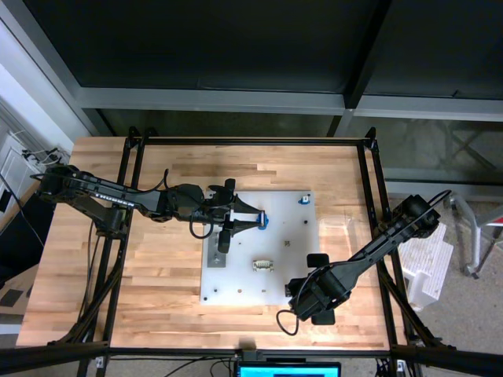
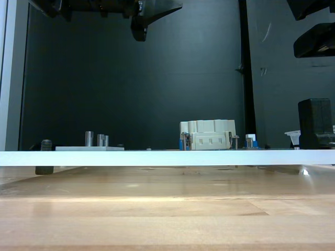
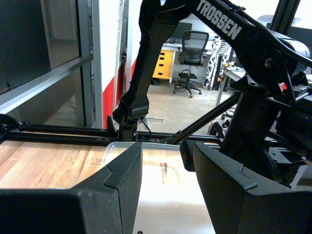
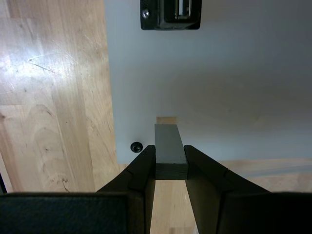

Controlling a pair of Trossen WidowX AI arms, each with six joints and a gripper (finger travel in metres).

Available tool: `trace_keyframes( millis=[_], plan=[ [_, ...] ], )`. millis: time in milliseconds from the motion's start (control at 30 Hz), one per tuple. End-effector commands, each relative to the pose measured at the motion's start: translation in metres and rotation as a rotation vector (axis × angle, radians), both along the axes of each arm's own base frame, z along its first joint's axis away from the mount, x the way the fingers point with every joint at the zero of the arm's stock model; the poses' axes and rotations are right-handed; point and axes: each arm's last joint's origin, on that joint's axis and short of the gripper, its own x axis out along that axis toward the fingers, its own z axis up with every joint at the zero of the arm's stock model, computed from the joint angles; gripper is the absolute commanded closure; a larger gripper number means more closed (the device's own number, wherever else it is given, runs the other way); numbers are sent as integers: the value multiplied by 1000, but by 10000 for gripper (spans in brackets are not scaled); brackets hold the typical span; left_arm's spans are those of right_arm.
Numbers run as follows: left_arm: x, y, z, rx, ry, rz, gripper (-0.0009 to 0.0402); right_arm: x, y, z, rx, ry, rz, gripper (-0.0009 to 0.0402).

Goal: Pick the 16mm bar and install on taskboard

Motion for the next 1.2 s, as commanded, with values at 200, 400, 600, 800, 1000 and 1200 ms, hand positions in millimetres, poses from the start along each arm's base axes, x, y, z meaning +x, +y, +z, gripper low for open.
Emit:
trace_keyframes(
  millis=[200,400,600,800,1000,1200],
  plan=[
    [0,0,0,0,0,0,253,-1,0,0,-6,-4,10,393],
    [0,0,0,0,0,0,253,-1,0,-2,-11,-2,13,393],
    [0,0,0,0,0,0,253,-1,0,-3,-11,-4,21,393],
    [0,0,0,0,0,0,253,-1,0,-3,-18,-6,25,393],
    [0,0,0,0,0,0,253,-1,0,-3,-16,-9,25,393],
    [0,0,0,0,0,0,253,-1,0,-6,-11,-15,27,393]
  ],
)
